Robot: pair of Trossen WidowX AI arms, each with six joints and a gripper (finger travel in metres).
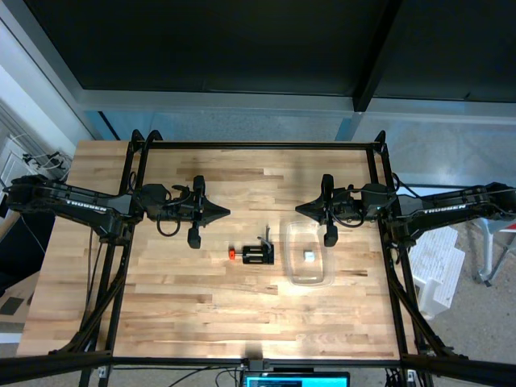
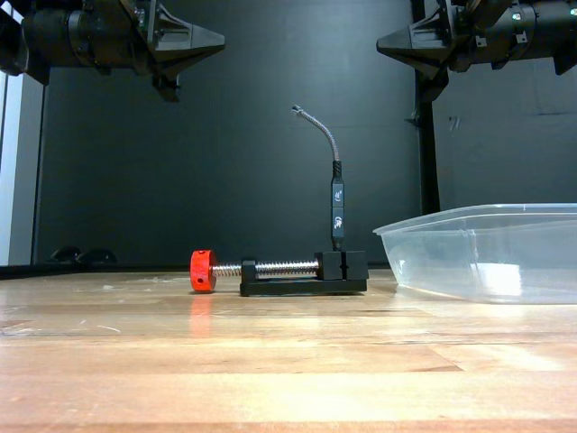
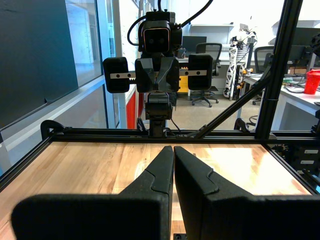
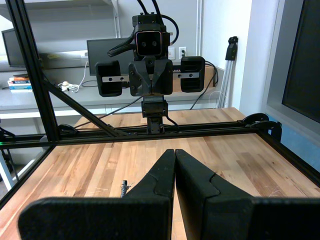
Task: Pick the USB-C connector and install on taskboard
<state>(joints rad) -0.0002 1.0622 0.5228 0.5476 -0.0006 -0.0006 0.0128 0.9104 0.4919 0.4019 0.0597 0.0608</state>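
The taskboard is a small black block with a red-orange knob, lying mid-table. The USB-C connector stands upright on the block's end away from the knob, its grey tail bending over at the top. In the high view the connector shows as a thin dark piece at the block's far side. My left gripper hovers high to the block's left, shut and empty. My right gripper hovers high to the right, also shut and empty. Both sets of fingertips meet in the wrist views.
A clear plastic tray sits right of the block, holding a small white square piece. A black frame rings the table. The tray wall stands close beside the block in the low view.
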